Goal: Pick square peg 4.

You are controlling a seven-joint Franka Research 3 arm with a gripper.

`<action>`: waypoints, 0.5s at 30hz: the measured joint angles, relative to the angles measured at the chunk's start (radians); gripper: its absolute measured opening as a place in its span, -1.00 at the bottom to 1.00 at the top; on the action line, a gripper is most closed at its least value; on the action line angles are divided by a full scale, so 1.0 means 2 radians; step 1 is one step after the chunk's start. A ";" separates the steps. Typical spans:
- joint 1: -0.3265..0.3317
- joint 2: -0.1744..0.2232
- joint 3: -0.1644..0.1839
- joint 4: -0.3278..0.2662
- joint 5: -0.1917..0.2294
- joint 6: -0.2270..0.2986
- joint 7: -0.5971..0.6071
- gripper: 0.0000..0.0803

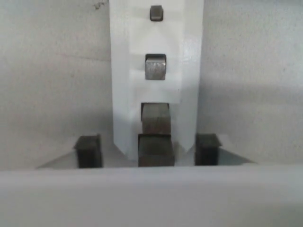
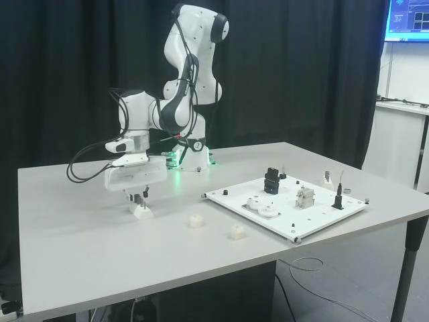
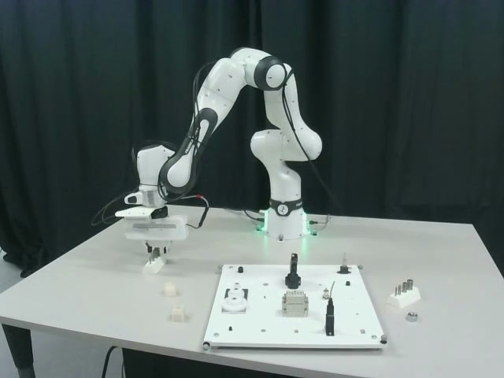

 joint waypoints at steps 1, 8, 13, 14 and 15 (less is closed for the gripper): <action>0.000 0.000 0.000 0.000 0.001 0.000 -0.001 0.31; 0.000 0.000 0.000 0.000 0.003 0.001 -0.004 -0.43; 0.000 0.000 0.000 0.001 0.003 0.001 -0.004 -0.62; 0.000 0.000 0.000 0.001 0.003 0.001 -0.004 -0.62; 0.000 0.000 0.000 0.001 0.003 0.001 -0.004 -0.62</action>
